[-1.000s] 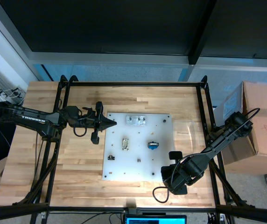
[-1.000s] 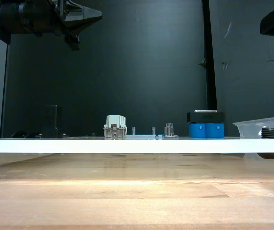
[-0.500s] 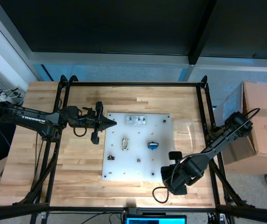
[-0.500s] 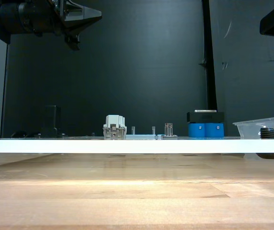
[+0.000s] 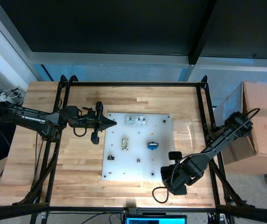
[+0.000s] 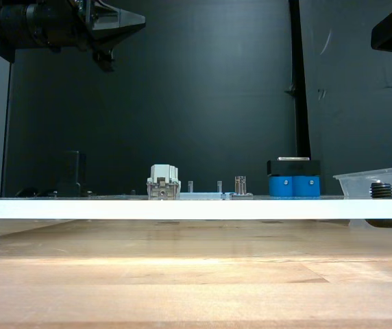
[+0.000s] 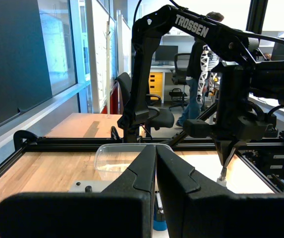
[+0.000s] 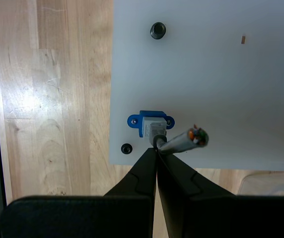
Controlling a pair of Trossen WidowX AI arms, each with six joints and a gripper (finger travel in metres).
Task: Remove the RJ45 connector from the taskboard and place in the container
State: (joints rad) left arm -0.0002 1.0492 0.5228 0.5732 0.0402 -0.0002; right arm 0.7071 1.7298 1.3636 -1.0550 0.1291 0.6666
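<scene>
The left gripper (image 5: 111, 123) hangs high over the left edge of the white taskboard (image 5: 124, 170) and points toward the right. Its two fingers are pressed together and nothing is between them.

Near the middle of the board, a little to the right, the RJ45 connector (image 8: 156, 130) sits fully inside its blue holder (image 8: 144, 120). A short grey cable stub (image 8: 186, 137) comes out of it and leans to one side, with coloured wires showing at the cut end.

The right gripper (image 8: 156, 150) is over the near right corner of the board and looks down on the connector from well above. Its fingers are also closed on nothing.

The clear plastic container (image 6: 377, 176) stands just beside the right edge of the board.

I judge the connector to be a very light and small piece of hard plastic. The stub is stiffer than a cord but it will bend, and its jacket may slip. I think the better place to grip is low, on the plug body or right where the cable enters it, not at the free end. Such plugs usually have a small latch tab, which I cannot see from here. If it is engaged, a straight pull may meet resistance.
</scene>
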